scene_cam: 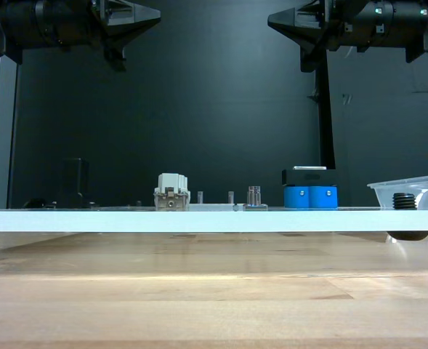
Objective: Remove the RJ45 connector from the taskboard and place in the container
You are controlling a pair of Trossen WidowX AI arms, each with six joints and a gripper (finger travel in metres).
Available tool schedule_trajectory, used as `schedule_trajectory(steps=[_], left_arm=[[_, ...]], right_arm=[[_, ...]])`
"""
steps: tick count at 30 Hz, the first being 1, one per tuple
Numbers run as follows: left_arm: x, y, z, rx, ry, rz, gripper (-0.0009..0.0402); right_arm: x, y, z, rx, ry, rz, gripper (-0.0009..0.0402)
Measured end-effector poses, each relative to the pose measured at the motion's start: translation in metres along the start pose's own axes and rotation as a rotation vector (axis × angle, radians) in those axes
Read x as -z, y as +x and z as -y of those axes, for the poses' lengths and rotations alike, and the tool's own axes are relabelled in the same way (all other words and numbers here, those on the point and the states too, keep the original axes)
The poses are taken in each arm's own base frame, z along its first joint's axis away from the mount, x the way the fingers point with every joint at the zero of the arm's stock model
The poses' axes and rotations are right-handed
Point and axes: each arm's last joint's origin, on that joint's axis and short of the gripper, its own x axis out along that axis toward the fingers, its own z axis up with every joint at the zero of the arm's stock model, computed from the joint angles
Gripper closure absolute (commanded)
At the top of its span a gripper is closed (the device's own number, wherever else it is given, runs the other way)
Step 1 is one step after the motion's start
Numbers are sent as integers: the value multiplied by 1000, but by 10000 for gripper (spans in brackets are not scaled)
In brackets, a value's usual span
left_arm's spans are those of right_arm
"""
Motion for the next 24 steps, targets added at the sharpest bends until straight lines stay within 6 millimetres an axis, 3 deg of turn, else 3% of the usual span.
schedule_trajectory(steps=[16, 24], left_arm=[[0, 0, 0, 0, 0, -3, 393], [0, 0, 0, 0, 0, -3, 393]], right_arm=[[5, 0, 0, -1, 42, -64, 394], [-7, 5, -9, -26, 66, -391, 393]])
